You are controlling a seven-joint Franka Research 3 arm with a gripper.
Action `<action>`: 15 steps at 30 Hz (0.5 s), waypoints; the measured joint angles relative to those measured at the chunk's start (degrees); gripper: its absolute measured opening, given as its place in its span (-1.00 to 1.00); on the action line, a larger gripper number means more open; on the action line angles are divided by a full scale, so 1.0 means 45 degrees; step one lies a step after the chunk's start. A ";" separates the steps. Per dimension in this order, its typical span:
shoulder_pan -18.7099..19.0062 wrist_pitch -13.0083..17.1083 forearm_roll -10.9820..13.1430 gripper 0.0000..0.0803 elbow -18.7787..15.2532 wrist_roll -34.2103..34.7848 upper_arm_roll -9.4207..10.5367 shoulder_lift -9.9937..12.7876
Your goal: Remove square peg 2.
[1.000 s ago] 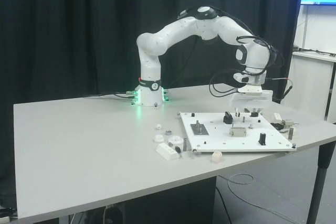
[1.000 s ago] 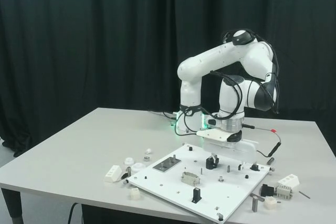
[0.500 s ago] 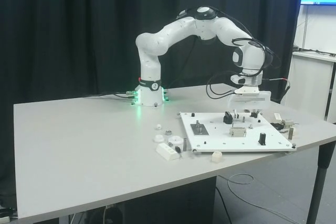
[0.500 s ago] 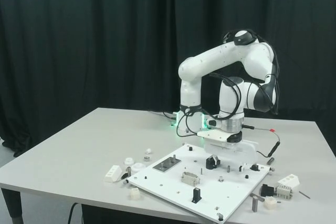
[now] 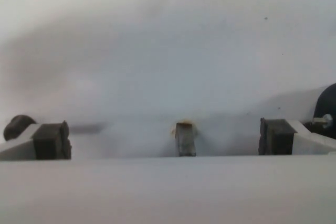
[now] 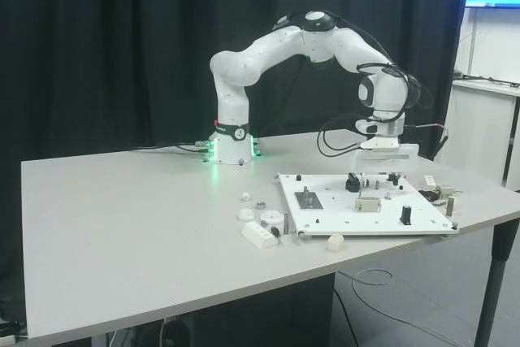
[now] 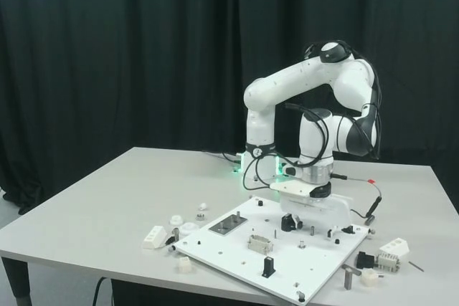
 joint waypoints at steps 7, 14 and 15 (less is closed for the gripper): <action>0.0000 0.0007 0.0114 0.99 -0.0001 0.0197 0.0106 0.0000; 0.0000 0.0088 0.0125 0.99 -0.0001 0.0229 0.0192 -0.0015; 0.0000 0.0096 0.0129 0.99 -0.0001 0.0249 0.0198 -0.0021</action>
